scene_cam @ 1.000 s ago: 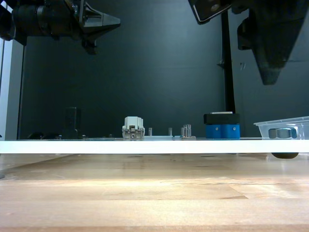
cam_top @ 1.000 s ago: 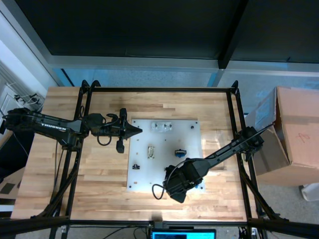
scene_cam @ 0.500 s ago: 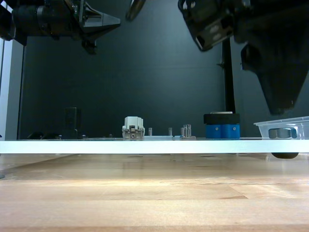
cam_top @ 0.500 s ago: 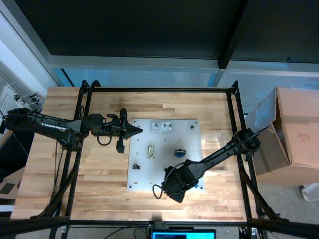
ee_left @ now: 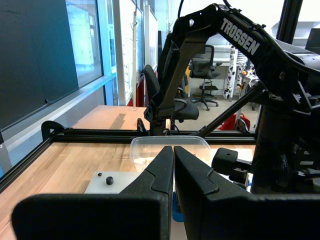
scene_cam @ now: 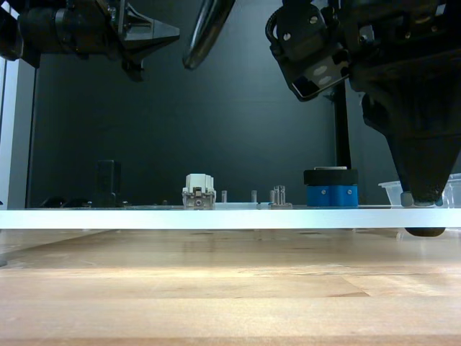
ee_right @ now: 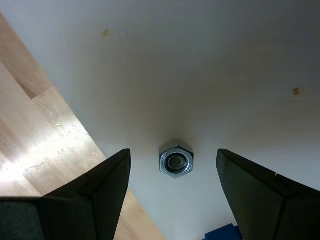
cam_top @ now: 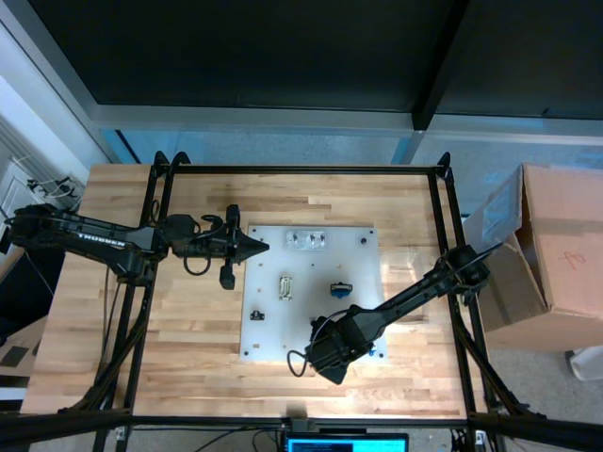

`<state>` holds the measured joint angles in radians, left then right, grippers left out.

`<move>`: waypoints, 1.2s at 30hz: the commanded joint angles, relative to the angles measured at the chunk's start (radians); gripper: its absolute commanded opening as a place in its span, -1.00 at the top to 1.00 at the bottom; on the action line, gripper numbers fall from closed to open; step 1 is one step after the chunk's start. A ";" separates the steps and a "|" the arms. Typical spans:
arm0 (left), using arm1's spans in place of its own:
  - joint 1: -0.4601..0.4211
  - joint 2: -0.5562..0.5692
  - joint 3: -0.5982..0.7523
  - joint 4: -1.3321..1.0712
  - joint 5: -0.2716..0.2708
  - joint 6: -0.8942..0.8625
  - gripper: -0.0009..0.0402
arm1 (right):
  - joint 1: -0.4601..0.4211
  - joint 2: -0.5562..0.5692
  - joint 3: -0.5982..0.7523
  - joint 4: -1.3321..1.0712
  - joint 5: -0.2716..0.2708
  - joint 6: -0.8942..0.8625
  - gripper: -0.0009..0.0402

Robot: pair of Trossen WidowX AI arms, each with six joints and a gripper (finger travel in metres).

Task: Unfasten the M12 nut and place it in the container

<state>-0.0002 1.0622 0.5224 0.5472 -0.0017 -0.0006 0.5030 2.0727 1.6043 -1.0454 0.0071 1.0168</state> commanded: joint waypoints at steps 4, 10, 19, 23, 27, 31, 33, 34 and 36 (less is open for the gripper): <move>0.000 0.000 0.000 0.000 0.000 0.000 0.96 | 0.000 -0.001 -0.002 0.000 0.001 0.016 -0.01; 0.000 0.000 0.000 0.000 0.000 0.000 0.96 | 0.000 -0.001 -0.002 0.012 0.003 0.015 0.32; 0.000 0.000 0.000 0.000 0.000 0.000 0.96 | 0.000 -0.001 -0.002 0.011 0.000 0.015 0.70; 0.000 0.000 0.000 0.000 0.001 0.000 0.96 | 0.000 -0.001 -0.002 0.012 0.001 0.010 0.79; 0.000 0.000 0.000 0.000 0.000 0.000 0.96 | 0.000 -0.003 -0.002 0.011 0.000 -0.064 0.85; 0.000 0.000 0.000 0.000 0.000 0.000 0.96 | 0.000 -0.005 -0.002 0.011 0.001 -0.249 0.87; 0.000 0.000 0.000 0.000 0.000 0.000 0.96 | 0.000 -0.006 -0.002 0.011 0.000 -0.407 0.88; 0.000 0.000 0.000 0.000 0.000 0.000 0.96 | 0.000 -0.007 -0.002 0.010 0.000 -0.493 0.88; 0.000 0.000 0.000 0.000 0.000 0.000 0.96 | 0.000 -0.008 -0.002 0.010 0.000 -0.676 0.88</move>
